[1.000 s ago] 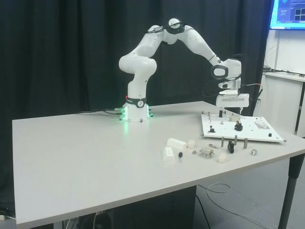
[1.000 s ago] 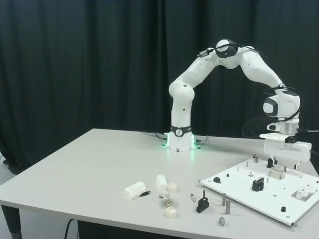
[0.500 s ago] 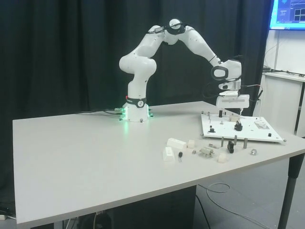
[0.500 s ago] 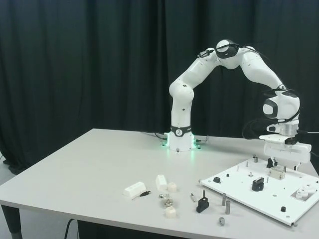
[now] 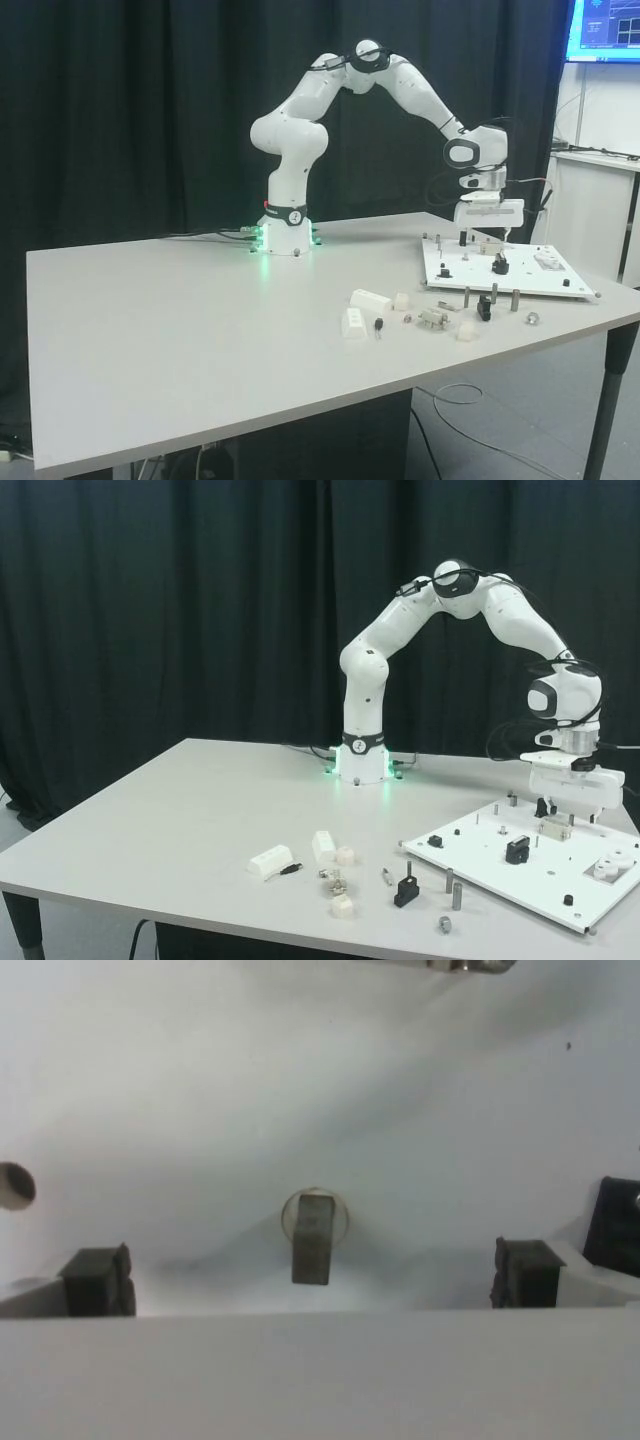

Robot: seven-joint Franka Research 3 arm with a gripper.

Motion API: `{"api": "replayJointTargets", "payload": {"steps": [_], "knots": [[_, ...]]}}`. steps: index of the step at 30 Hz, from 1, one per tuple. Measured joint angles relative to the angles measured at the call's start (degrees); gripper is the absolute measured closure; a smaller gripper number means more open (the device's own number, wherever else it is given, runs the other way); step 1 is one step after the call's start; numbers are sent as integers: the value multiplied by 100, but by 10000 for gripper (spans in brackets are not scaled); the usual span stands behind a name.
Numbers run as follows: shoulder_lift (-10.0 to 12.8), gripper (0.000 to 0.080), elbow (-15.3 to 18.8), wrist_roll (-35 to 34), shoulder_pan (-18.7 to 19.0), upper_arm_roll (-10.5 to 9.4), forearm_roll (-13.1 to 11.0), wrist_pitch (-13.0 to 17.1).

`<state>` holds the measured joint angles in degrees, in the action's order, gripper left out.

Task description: Remove square peg 3.

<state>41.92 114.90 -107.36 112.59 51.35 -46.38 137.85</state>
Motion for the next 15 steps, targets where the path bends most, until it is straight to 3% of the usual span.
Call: {"api": "replayJointTargets", "payload": {"steps": [15], "knots": [[14,3,-58,3,-98,-92,24,-12]]}}
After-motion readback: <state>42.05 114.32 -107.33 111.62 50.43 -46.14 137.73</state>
